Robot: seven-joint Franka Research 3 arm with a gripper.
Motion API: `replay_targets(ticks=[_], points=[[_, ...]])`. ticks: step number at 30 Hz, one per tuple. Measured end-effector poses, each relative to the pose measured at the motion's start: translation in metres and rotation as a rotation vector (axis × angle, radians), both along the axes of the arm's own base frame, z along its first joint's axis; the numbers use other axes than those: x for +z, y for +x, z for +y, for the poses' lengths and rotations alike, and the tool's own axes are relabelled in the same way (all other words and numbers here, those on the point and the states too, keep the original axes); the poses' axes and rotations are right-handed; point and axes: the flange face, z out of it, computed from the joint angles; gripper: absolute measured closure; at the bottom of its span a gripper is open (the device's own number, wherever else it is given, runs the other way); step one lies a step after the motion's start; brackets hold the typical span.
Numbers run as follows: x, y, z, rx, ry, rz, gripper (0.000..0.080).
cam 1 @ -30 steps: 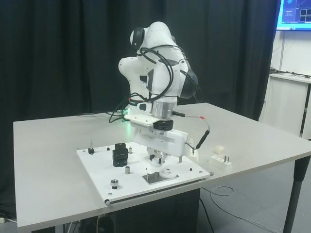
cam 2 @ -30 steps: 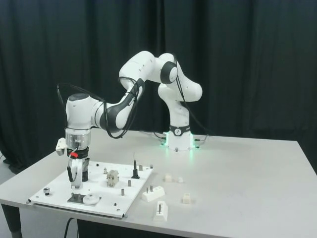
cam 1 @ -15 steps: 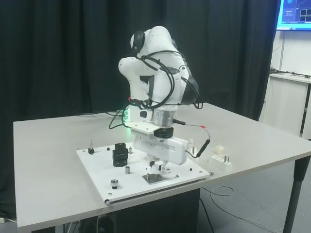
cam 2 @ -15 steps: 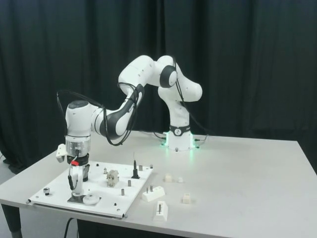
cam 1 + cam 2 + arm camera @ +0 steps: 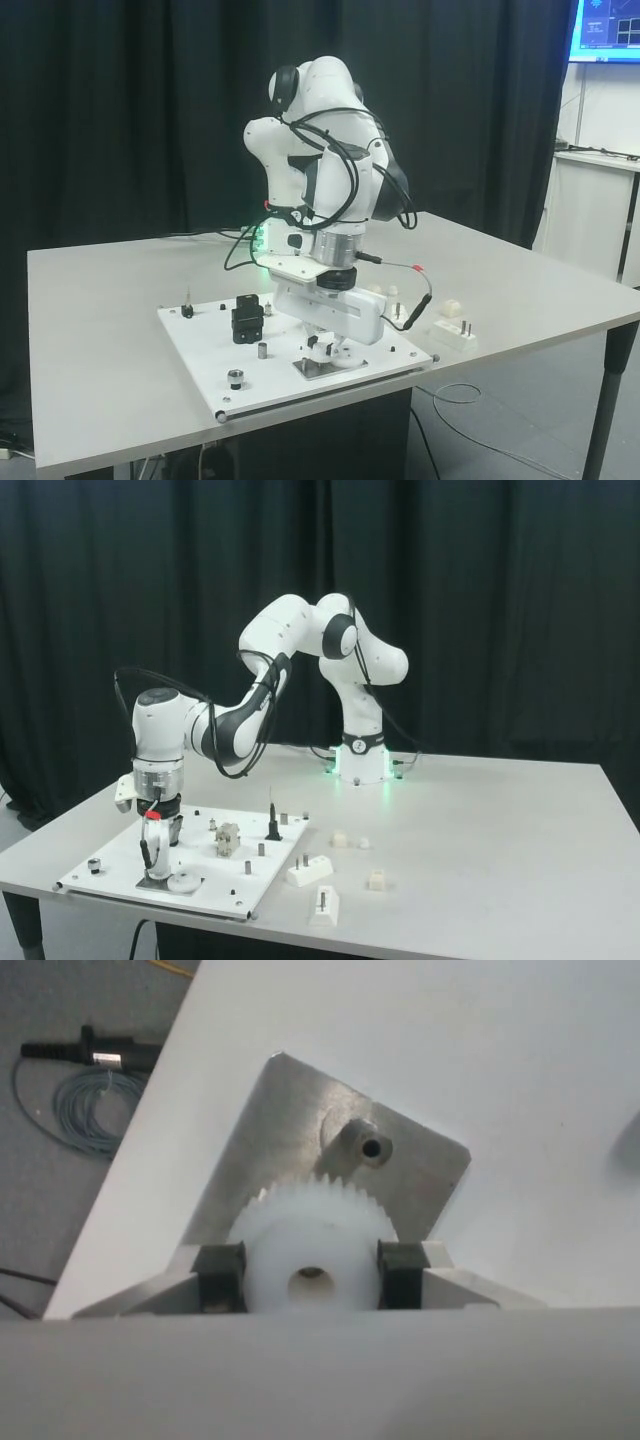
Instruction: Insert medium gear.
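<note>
Coiled cable on the floor at far left, off the bench. White board lying near the bench's near edge, carrying a grey metal plate with an upright peg. Over that plate, the gripper lowered and closed on the white medium gear, one black pad pressed to each flank. Beyond the gear, the peg bare. Further right, small white blocks resting on the bench.
</note>
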Motion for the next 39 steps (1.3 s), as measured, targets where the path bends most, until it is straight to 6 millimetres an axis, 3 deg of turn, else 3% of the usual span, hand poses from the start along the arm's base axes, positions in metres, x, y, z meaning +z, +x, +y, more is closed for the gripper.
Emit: replay_targets(ticks=[25, 26, 33, 34, 36, 37, 39], points=[[0.004, 0.001, -0.003, 0.007, 0.004, -0.009, 0.0523], [0.006, 0.002, -0.003, 0.016, 0.002, -0.011, 0.0348], [0.019, 0.007, -0.004, 0.045, -0.007, -0.015, 0.0348], [0.02, 0.007, -0.004, 0.045, -0.008, -0.013, 0.0101], [0.024, 0.007, -0.005, 0.045, -0.011, -0.005, 0.0101], [0.025, 0.007, -0.005, 0.045, -0.012, -0.002, 0.0028], [0.029, 0.007, -0.007, 0.044, -0.015, 0.007, 0.0028]])
